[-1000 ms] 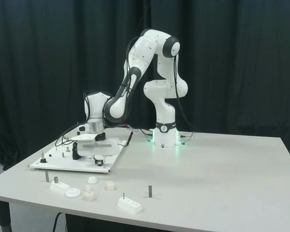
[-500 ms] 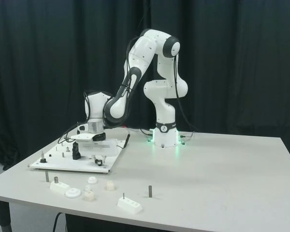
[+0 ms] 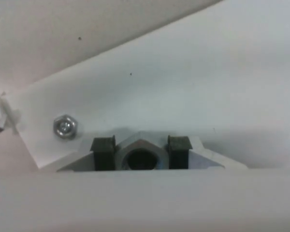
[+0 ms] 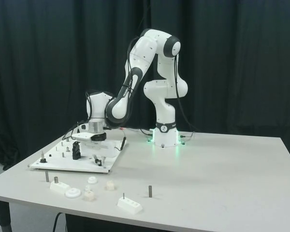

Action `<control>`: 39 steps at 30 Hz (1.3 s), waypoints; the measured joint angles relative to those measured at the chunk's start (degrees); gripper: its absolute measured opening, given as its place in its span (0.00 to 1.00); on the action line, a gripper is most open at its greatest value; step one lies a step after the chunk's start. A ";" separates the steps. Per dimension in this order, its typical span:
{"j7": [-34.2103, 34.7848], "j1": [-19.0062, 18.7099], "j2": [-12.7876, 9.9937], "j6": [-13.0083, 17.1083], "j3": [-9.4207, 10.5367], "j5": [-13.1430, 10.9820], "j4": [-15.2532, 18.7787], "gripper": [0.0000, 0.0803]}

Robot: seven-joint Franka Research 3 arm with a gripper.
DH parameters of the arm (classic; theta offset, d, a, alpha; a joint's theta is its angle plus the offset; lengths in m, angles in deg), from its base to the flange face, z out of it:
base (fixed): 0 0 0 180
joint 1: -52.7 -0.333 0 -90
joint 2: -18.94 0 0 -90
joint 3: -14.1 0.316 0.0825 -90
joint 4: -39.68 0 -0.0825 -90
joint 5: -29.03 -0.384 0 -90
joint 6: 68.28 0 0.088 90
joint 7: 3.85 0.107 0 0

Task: Insert bolt 4.

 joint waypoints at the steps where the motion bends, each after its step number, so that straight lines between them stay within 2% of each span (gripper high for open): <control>1: 0.78 -0.01 0.00 0.04 0.00 0.00 0.02 0.29; 28: 26.07 -0.19 0.02 0.46 -0.05 0.96 0.23 0.29; 39: 41.53 -0.62 0.00 0.93 -0.06 3.42 0.36 0.29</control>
